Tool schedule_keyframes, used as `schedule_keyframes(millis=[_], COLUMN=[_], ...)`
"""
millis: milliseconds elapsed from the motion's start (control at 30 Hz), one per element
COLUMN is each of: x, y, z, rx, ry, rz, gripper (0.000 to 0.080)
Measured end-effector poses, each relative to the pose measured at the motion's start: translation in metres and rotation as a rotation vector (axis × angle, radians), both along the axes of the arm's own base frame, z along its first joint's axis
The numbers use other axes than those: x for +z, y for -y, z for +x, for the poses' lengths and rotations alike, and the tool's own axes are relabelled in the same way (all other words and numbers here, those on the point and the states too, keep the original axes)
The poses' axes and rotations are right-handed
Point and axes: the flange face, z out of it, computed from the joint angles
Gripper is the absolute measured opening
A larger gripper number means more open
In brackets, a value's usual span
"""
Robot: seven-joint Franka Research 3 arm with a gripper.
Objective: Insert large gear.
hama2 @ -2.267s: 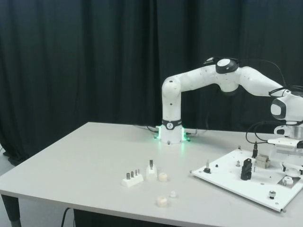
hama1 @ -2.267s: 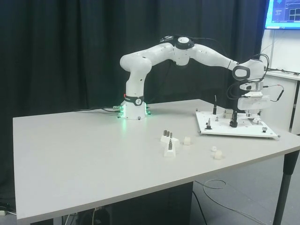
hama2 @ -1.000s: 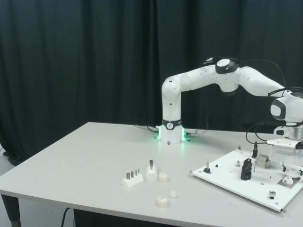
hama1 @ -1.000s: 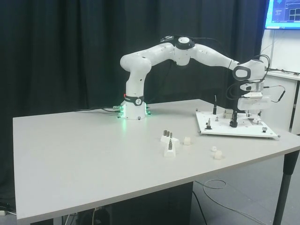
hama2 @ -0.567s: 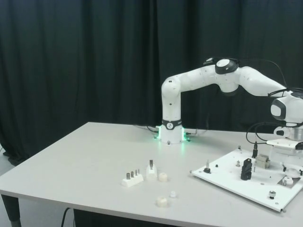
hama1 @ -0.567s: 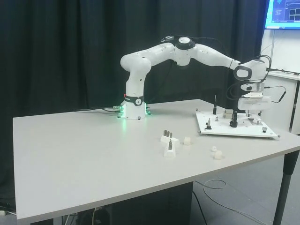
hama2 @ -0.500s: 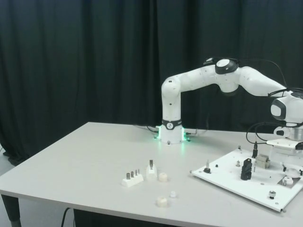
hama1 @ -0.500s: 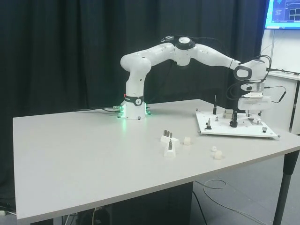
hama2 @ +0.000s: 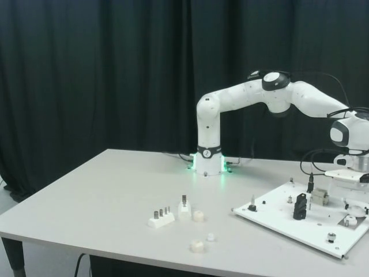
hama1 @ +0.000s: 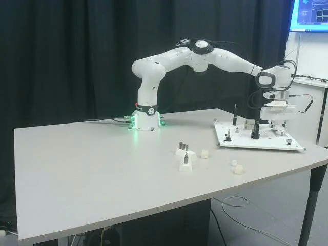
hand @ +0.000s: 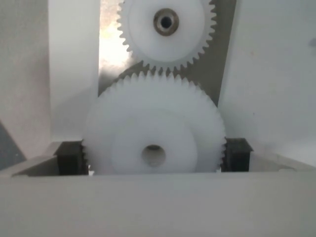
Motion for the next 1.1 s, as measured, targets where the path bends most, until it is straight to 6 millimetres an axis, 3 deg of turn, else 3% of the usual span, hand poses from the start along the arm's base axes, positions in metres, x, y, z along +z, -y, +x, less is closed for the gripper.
schedule_keyframes(millis=[1100], x=[-0.0099], y=[-0.0044], z=[-0.0044], rx=[0.067], ry=[0.031], rz=[-0.035], gripper=[0.0597])
